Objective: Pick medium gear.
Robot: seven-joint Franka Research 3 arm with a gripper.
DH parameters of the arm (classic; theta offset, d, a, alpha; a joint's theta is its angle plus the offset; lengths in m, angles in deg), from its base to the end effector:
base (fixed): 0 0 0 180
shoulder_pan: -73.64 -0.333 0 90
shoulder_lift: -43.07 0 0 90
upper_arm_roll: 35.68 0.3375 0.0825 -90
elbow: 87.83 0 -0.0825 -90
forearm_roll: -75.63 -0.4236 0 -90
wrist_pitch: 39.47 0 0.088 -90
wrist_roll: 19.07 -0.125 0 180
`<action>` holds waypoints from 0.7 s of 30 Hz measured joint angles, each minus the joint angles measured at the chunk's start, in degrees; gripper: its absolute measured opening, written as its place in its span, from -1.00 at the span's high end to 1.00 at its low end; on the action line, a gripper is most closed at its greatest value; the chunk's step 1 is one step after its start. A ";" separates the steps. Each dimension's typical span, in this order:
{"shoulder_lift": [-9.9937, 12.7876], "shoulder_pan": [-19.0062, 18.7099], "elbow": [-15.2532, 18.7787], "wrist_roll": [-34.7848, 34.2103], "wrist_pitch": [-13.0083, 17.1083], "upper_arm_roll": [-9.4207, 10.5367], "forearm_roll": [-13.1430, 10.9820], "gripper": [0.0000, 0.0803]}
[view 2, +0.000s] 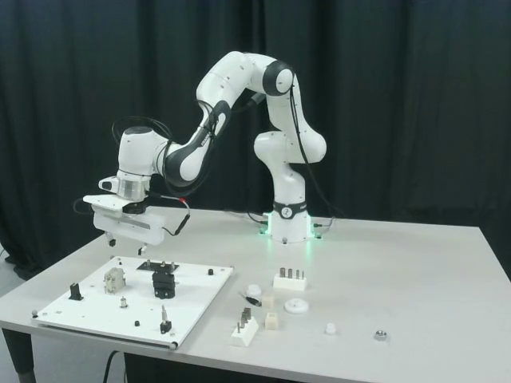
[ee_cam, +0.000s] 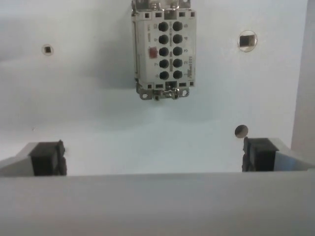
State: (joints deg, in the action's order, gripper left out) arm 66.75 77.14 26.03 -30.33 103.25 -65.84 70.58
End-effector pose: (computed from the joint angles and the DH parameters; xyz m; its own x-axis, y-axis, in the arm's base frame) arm 0.5570 -0.3561 0.2703 0.6939 -0.6987 0.1743 -0.7187 -0.6869 0.1077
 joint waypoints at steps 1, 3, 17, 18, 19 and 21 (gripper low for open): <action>0.00 0.01 0.00 0.02 0.05 0.00 -0.02 -0.99; 0.00 0.03 0.00 0.06 0.16 0.00 -0.07 -0.99; 0.00 0.40 -0.05 0.50 0.87 0.00 -0.25 -0.99; 0.00 0.42 -0.06 0.52 0.88 0.00 -0.26 -0.99; 0.00 0.45 -0.07 0.55 0.88 0.00 -0.28 -0.99; 0.00 0.49 -0.10 0.69 0.89 0.00 -0.31 -0.99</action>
State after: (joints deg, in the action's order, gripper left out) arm 66.75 77.63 25.94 -29.64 104.13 -65.84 70.26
